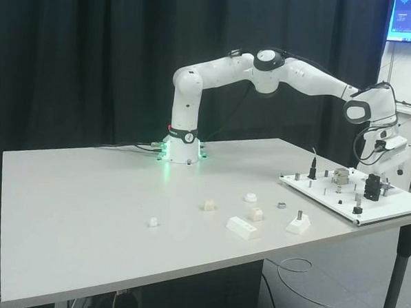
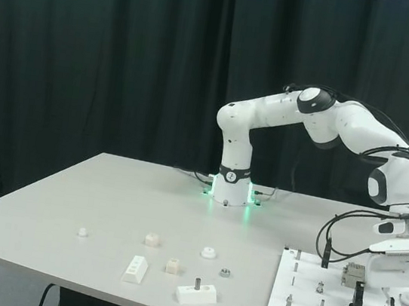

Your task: Pick round peg 3.

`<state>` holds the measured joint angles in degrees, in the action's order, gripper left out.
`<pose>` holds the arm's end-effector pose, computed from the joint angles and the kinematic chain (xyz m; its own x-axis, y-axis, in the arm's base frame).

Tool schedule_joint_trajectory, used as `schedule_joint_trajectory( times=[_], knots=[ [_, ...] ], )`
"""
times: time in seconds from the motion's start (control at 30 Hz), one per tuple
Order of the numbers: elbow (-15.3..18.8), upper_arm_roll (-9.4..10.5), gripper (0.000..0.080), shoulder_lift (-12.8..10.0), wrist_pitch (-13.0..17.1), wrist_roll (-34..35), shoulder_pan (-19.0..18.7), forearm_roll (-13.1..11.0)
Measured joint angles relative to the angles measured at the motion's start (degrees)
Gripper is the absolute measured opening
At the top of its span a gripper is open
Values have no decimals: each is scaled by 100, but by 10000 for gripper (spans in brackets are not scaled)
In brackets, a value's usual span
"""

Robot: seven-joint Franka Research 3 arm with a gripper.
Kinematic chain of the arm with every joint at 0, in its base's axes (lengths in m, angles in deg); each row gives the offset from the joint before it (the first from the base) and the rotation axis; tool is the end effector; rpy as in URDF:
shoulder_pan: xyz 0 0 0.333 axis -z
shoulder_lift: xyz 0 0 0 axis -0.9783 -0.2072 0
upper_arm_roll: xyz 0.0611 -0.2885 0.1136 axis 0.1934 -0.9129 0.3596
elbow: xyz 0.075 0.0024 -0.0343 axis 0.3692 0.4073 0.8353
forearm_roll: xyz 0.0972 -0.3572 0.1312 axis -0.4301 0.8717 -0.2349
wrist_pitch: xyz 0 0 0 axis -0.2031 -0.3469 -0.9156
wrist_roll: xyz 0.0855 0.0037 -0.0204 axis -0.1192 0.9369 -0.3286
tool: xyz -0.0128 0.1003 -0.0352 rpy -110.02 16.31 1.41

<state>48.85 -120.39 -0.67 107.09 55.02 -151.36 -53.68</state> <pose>0.5939 0.5232 0.2512 0.7432 -0.6684 0.0312 -0.6220 -0.7073 -0.3361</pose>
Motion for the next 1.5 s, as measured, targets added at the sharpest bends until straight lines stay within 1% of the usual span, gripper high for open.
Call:
schedule_joint_trajectory(
  times=[0.13,0.57,0.77,1.0,1.23,1.5],
  knots=[
    [0,-46,800,70,-133,-4,-1,0],
    [-1,-247,800,359,-862,-37,-19,-14],
    [-1,-398,800,423,-1194,-95,-46,-98],
    [-1,-617,800,424,-1546,-274,-71,-268],
    [-1,-761,800,424,-1758,-546,-71,-315],
    [2,-865,800,419,-1882,-737,-66,-315]
  ],
)
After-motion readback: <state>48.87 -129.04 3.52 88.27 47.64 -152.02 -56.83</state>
